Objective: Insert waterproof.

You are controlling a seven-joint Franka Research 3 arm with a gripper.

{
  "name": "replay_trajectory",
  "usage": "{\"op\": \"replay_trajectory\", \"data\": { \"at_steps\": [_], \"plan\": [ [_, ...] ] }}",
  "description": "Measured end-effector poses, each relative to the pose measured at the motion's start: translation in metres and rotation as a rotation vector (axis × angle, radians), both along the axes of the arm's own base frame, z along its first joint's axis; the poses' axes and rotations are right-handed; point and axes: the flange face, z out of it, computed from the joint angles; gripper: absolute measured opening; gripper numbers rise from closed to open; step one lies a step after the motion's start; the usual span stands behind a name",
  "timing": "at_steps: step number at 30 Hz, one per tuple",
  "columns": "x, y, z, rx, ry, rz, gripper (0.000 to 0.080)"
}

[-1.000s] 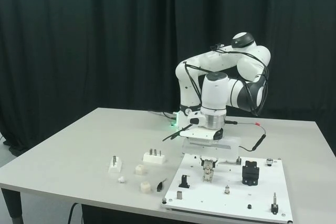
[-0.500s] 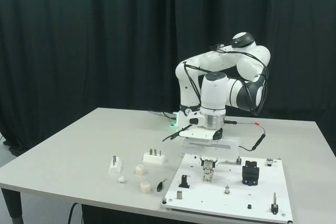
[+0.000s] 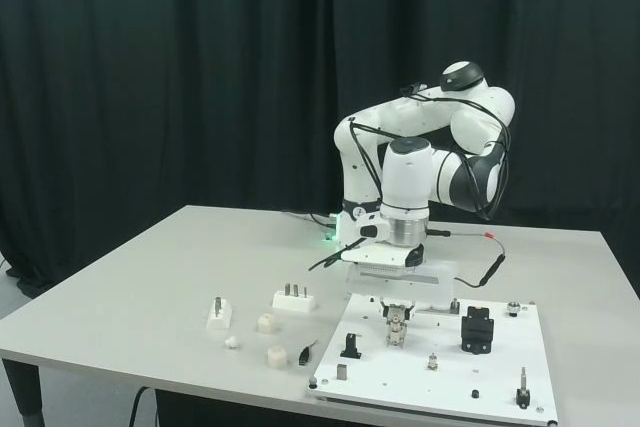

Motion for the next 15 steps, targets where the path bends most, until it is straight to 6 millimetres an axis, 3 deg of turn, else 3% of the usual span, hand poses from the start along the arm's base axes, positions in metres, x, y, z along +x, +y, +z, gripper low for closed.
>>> {"op": "replay_trajectory", "data": {
  "at_steps": [15],
  "plan": [
    [0.0047, -0.0029, 0.0005, 0.017, -0.009, 0.006, 0.031]
  ]
}}
